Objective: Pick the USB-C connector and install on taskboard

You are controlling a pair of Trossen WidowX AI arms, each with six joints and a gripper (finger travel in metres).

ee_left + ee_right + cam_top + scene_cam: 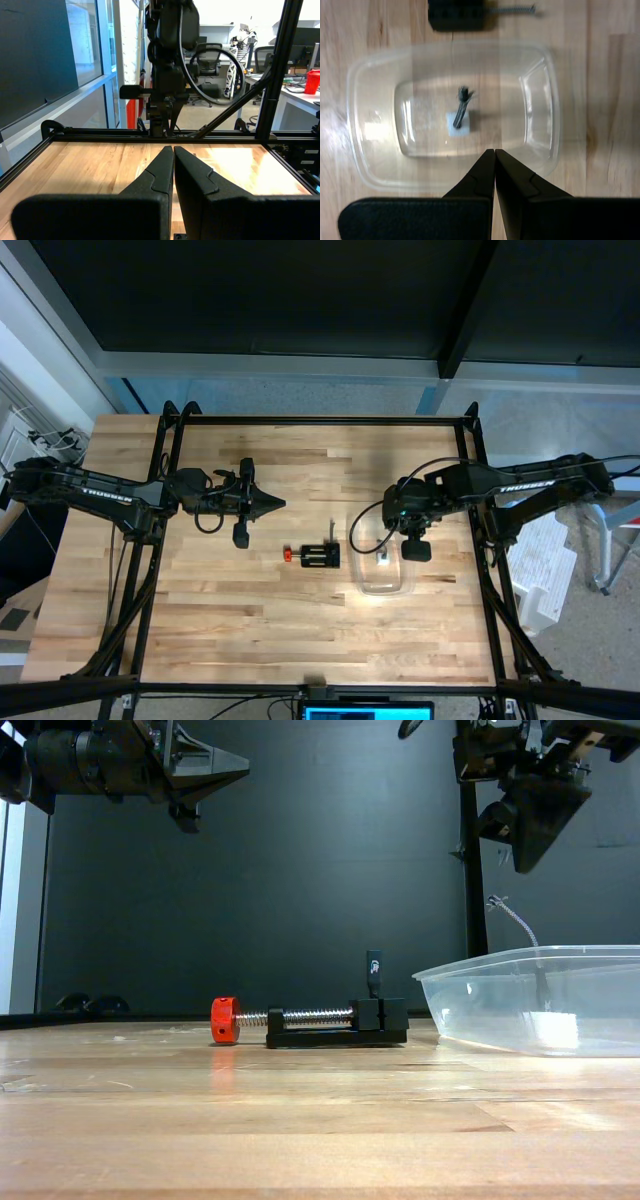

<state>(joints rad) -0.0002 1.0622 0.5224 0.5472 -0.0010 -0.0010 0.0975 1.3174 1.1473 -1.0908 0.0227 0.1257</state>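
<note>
1. Table [250,620]: wooden top that carries all parts.

2. Left arm [90,490]: reaches in from the table's 9 o'clock edge. The left gripper [173,148] lies level, high above the wood, and points toward 3 o'clock. Its fingers are pressed together and nothing is between them. In the high view it sits at 10 o'clock from the taskboard, well apart from it.

3. Right arm [520,480]: reaches in from the 3 o'clock edge. The right gripper [495,151] points straight down and hangs above the clear plastic tray [540,100], not touching it. Its fingers are closed against each other and grasp nothing.

4. Clear plastic tray: rests on the table at 3 o'clock from the taskboard, just beside it.

5. Taskboard [320,556]: black block lying flat near the table centre. Its orange-red knob [224,1020] is at the 9 o'clock end, and a thin dark post [373,972] stands upright near the 3 o'clock end.

6. Whitish square piece [458,127]: lies on the tray floor.

7. USB-C connector [463,102]: inside the tray, touching the whitish square piece. It is clear of both grippers and apart from the taskboard.
</note>
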